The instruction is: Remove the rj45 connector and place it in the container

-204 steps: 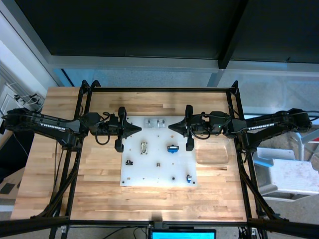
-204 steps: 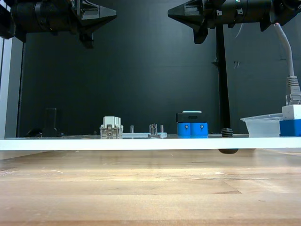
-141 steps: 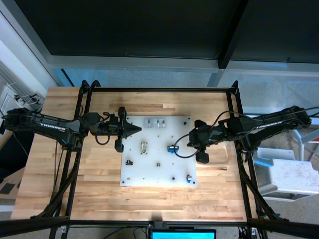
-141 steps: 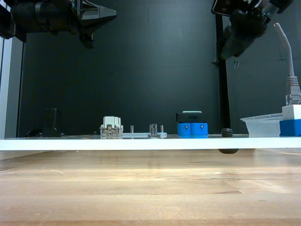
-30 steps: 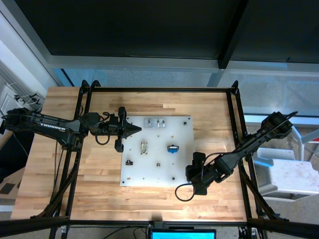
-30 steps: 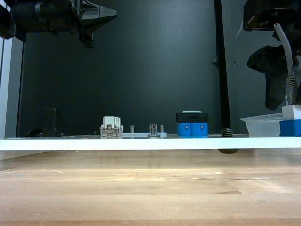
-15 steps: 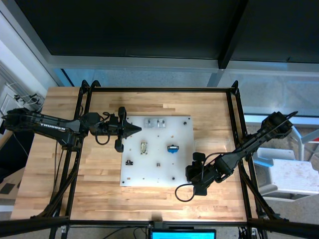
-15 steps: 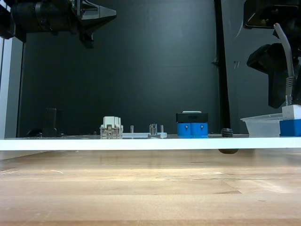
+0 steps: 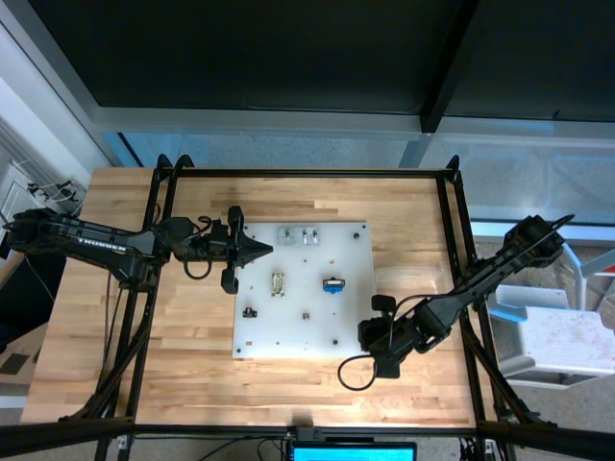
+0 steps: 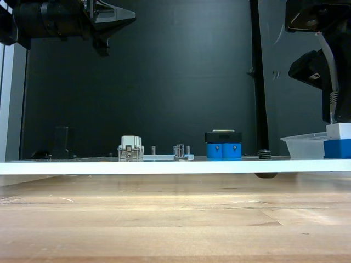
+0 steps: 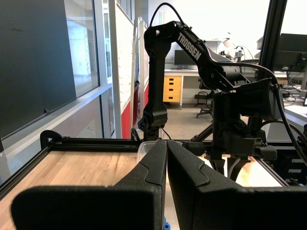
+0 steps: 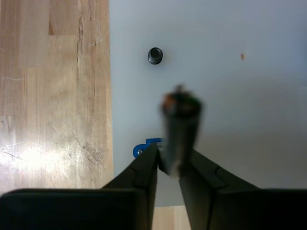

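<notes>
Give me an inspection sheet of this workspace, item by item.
Surface: wooden table with the white board on it.
Job's things: rj45 connector pinched at the board's near right corner, over the socket block; cannot tell whether it is out. Container sits beside the board's right edge.
Clutter: blue connector and grey connector on the board.
Grippers: left end effector shut, high over the board's far left; right end effector shut on the connector.
Cables: cable loop past the board's near edge.
Surroundings: black frame around the table.
</notes>
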